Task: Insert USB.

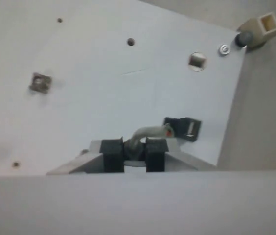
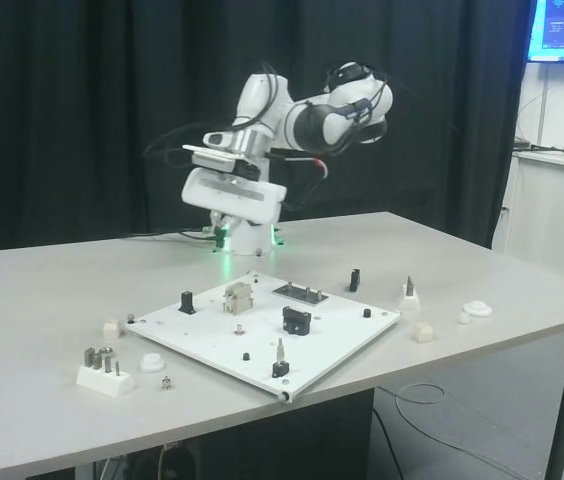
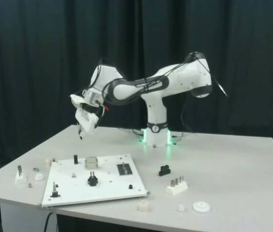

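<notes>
Black curtains hang behind a grey table (image 2: 482, 275) in both room views. High in the middle of the first room view, the white arm's gripper (image 1: 133, 154) is closed narrowly on a USB plug (image 1: 179, 128), whose grey cable (image 1: 145, 132) curves out from between the black fingers (image 1: 111, 155). Below it, a white board (image 2: 342, 330) lies at the table's centre with small black fixtures on it. Loose white parts (image 2: 476, 311) sit at right.
</notes>
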You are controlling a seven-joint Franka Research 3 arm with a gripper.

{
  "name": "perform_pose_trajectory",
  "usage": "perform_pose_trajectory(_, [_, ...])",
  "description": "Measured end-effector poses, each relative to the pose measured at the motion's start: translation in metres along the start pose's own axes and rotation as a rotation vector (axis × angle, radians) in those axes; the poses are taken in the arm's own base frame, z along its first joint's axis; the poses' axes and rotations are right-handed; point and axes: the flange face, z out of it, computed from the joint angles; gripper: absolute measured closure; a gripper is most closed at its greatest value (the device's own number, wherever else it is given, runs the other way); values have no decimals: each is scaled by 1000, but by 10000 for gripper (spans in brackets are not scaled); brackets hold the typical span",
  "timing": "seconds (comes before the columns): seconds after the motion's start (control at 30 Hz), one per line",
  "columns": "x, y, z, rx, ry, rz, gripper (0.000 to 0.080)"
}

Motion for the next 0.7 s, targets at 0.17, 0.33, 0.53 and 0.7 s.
perform_pose_trajectory(0.17, [18,14,7,5,-1,-23,711])
perform_pose_trajectory(0.33, [35,25,12,7,2,-76,711])
perform_pose_trajectory(0.53, [55,38,20,20,-11,-189,711])
perform_pose_trajectory(0.7, [69,49,27,36,-33,-260,711])
